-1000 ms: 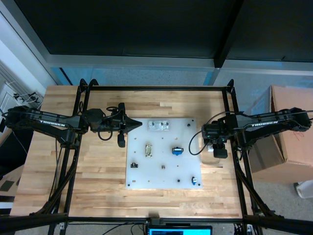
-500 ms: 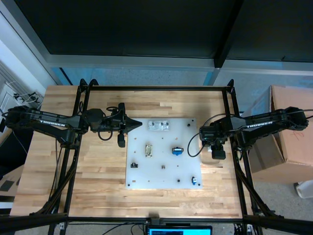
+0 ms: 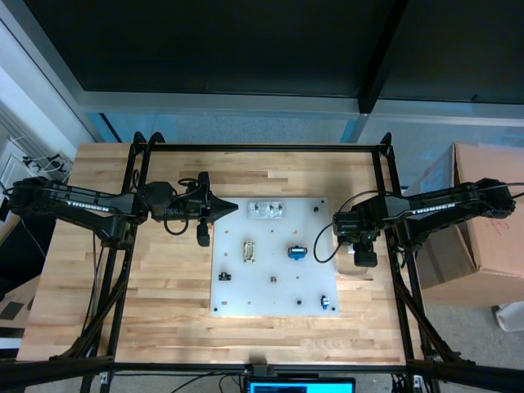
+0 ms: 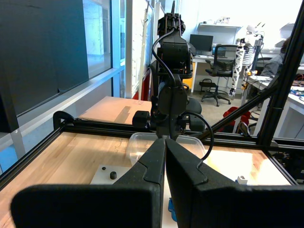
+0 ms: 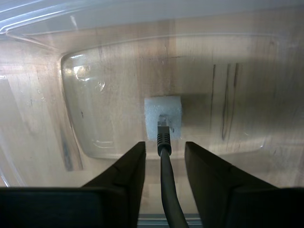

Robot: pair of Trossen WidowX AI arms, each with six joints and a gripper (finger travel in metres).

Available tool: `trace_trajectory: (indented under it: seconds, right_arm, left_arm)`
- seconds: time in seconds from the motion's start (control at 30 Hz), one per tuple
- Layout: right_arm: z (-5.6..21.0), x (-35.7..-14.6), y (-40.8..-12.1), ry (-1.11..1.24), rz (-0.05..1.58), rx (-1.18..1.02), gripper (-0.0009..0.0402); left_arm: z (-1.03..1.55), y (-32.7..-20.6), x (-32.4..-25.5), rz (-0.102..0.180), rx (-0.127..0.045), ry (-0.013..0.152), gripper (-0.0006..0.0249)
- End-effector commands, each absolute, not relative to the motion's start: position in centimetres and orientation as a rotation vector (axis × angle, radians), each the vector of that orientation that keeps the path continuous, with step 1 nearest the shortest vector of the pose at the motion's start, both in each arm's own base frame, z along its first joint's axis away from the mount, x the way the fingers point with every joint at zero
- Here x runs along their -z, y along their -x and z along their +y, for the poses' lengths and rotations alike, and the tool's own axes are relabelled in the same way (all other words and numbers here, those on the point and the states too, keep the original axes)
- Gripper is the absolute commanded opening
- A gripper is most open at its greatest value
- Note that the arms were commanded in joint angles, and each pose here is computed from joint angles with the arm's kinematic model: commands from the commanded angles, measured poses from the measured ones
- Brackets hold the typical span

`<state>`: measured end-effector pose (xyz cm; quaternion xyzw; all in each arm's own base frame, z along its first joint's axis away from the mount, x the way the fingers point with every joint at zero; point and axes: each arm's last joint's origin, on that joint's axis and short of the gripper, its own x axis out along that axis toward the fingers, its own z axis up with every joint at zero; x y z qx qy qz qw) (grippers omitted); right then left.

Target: Pick the RJ45 connector and install on the taskboard

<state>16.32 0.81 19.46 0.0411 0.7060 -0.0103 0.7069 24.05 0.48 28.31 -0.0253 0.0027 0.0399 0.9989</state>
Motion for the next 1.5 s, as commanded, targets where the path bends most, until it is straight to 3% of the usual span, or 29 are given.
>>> trace_trajectory:
  seconds: [0.03, 0.17, 0.53, 1.03, 1.5]
  right_arm:
    - [0.8, -19.5, -16.3, -0.090, 1.569, 0.025, 0.0050]
    - [0.8, -19.5, -16.3, -0.091, 1.569, 0.022, -0.0005]
    - [0.8, -20.4, -16.3, -0.085, 1.555, 0.014, 0.0002]
    - [1.8, -25.9, -16.4, -0.001, 1.532, -0.003, 0.0000]
    - [7.4, -27.5, -19.4, 0.088, 1.575, -0.072, 0.0000]
  left_arm:
    - [0.47, -24.1, -28.30, 0.005, -0.080, 0.050, 0.0000]
    - [0.48, -24.1, -28.30, 0.005, -0.080, 0.050, 0.0000]
    - [0.48, -24.1, -28.30, 0.005, -0.080, 0.050, 0.0000]
    - [0.48, -24.1, -28.30, 0.005, -0.080, 0.050, 0.0000]
    - [0.48, -24.1, -28.30, 0.005, -0.080, 0.050, 0.0000]
